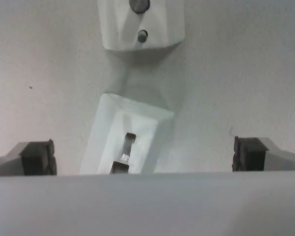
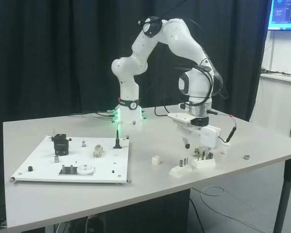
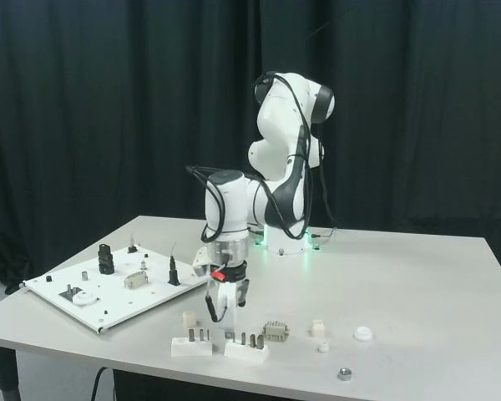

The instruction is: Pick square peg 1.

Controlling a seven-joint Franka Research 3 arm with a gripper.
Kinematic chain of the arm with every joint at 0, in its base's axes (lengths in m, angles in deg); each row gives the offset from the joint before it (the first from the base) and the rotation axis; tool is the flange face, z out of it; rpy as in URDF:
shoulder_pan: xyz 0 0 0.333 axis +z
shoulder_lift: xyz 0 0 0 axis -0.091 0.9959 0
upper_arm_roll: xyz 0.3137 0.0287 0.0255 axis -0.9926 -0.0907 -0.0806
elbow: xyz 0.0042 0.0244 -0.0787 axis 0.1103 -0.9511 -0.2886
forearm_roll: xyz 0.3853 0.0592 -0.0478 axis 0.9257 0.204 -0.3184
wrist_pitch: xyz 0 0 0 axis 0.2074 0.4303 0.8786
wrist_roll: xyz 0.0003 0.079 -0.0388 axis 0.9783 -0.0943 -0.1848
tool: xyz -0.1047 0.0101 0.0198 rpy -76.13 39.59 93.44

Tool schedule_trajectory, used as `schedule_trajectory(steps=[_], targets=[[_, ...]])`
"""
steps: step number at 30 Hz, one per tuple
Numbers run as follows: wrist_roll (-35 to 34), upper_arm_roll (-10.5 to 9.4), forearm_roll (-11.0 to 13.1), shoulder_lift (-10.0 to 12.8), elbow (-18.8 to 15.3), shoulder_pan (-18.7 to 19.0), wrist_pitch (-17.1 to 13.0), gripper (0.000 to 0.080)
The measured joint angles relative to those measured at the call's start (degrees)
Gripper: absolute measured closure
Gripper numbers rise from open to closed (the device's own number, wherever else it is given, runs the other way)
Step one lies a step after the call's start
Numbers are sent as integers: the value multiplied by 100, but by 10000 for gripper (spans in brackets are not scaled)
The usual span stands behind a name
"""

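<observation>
- Grey tabletop [image 2: 262, 141] carries 2 small white holders near its front edge, with the white arm bent over them.
- The end effector [image 2: 194, 147] hangs just above the holders, its 2 black fingertips [image 1: 38, 157] spread wide apart and holding nothing.
- In the wrist view, a white holder [image 1: 125, 140] lies between the spread fingers, with a grey square peg [image 1: 127, 150] standing in its slot, untouched.
- A second white holder [image 1: 141, 23] lies just beyond it, carrying 2 round grey pegs.
- From the second room view, the 2 holders [image 3: 192, 345] sit side by side below the end effector, each with short pegs upright.
- A white assembly board [image 2: 72, 160] lies well apart at the other side of the tabletop, holding small black and grey parts.
- Green lights glow at the arm's base [image 2: 128, 114].
</observation>
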Motion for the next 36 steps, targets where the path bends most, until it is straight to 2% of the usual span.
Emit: schedule_trajectory(steps=[13, 26, 27, 32, 33, 36], targets=[[0, -130, -39, 140, 0, -27, -58, 3], [-51, -195, -129, 259, 0, -56, -252, 3], [-71, -200, -129, 261, 0, -60, -254, 262], [-124, -247, -129, 261, 1, -87, -275, 262], [-126, -257, -129, 261, 2, -92, -279, 428], [-134, -278, -129, 261, 9, -102, -282, 428]])
